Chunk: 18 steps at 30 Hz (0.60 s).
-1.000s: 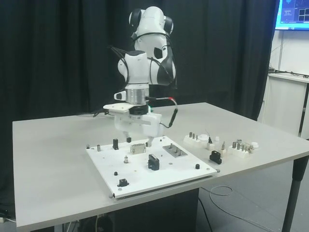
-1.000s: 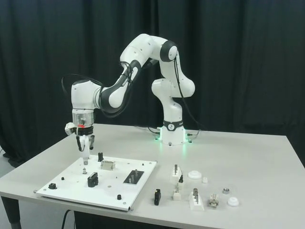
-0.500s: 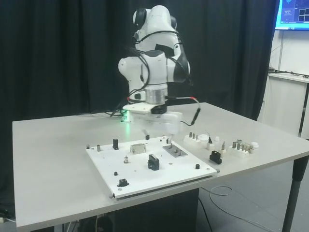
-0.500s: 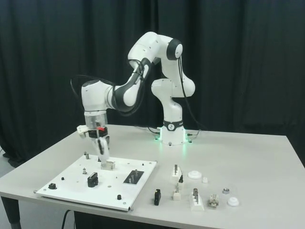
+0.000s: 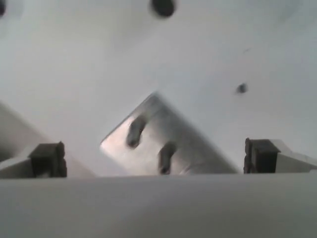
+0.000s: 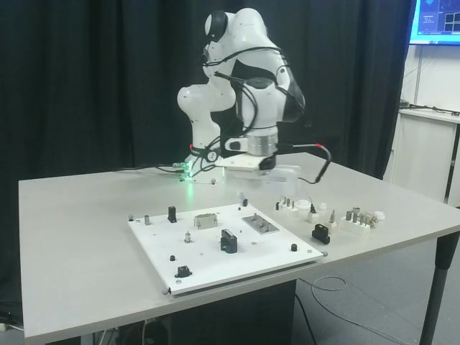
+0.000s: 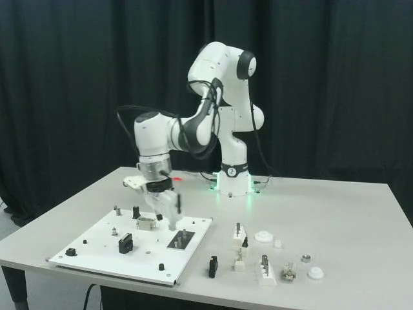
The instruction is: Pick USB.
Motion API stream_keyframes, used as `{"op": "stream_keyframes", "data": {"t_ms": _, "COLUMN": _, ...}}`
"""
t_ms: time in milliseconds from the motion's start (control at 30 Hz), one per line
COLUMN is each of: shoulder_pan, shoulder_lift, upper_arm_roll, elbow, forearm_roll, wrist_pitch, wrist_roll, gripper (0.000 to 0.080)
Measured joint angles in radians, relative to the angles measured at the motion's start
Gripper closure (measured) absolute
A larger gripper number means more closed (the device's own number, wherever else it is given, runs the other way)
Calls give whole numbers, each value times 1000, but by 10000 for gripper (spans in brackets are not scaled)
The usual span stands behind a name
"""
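The grey worktop [image 7: 335, 213] filled the lower half of both room views. The white arm [image 7: 219, 71] rose from the middle of the second room view and bent down toward the left. The white board [image 7: 97, 255] lay in the lower left of that view, with small black and metal bits standing on it.

The tool [image 7: 166, 210] hung just above the board's right part. In the wrist view its fingertips [image 5: 47, 159] sat wide apart with nothing between them, so it was open and empty. Right below it was a grey metal block [image 5: 163, 141] with two pegs.

As far as I could tell, the USB [image 7: 213, 265] was the little black plug standing on the worktop just off the board's right edge, low in the centre of the second room view, apart from the tool.
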State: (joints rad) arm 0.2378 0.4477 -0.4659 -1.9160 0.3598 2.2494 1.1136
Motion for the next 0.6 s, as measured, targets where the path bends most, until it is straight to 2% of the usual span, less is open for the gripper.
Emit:
{"op": "stream_keyframes", "data": {"t_ms": 133, "shoulder_pan": 41, "shoulder_lift": -4, "upper_arm_roll": 0, "elbow": -9, "forearm_roll": -16, "wrist_pitch": 1, "wrist_roll": -79, "gripper": 3}}
{"op": "stream_keyframes", "data": {"t_ms": 300, "shoulder_pan": 88, "shoulder_lift": -12, "upper_arm_roll": 0, "elbow": -23, "forearm_roll": -23, "wrist_pitch": 7, "wrist_roll": -94, "gripper": 3}}
{"op": "stream_keyframes", "data": {"t_ms": 600, "shoulder_pan": 166, "shoulder_lift": -14, "upper_arm_roll": 1, "elbow": -27, "forearm_roll": -76, "wrist_pitch": 11, "wrist_roll": -202, "gripper": 3}}
